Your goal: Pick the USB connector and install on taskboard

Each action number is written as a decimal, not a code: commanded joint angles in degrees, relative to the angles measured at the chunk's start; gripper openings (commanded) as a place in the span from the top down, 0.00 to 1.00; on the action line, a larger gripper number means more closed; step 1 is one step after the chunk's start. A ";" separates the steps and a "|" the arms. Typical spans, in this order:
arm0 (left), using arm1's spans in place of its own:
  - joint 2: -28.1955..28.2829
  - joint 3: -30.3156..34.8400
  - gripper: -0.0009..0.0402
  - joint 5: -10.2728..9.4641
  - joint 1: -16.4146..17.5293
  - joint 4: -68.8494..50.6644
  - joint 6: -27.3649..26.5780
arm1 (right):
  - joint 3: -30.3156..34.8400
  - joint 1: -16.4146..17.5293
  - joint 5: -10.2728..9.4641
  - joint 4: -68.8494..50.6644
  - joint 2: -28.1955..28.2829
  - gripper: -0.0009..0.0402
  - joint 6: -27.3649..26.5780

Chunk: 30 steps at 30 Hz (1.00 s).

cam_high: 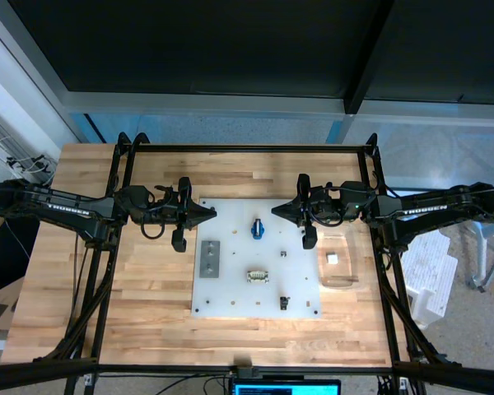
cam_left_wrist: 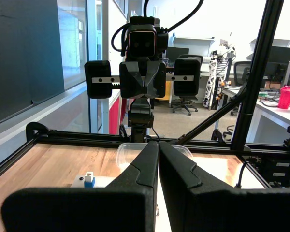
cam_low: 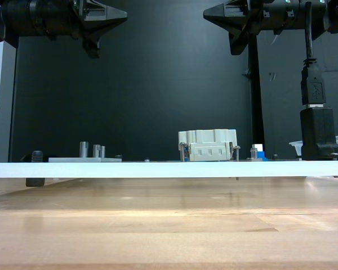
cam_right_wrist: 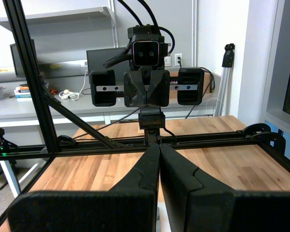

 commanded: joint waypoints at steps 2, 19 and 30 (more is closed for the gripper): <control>0.02 0.02 0.98 0.02 0.00 0.00 0.02 | 0.02 0.00 0.00 0.00 0.02 0.98 0.04; 0.02 0.02 0.98 0.02 0.00 0.00 0.02 | 0.02 0.00 0.00 -0.96 0.02 0.98 0.02; 0.02 0.00 0.98 0.02 0.00 0.00 0.02 | 0.02 0.00 0.00 -1.25 0.02 0.98 0.02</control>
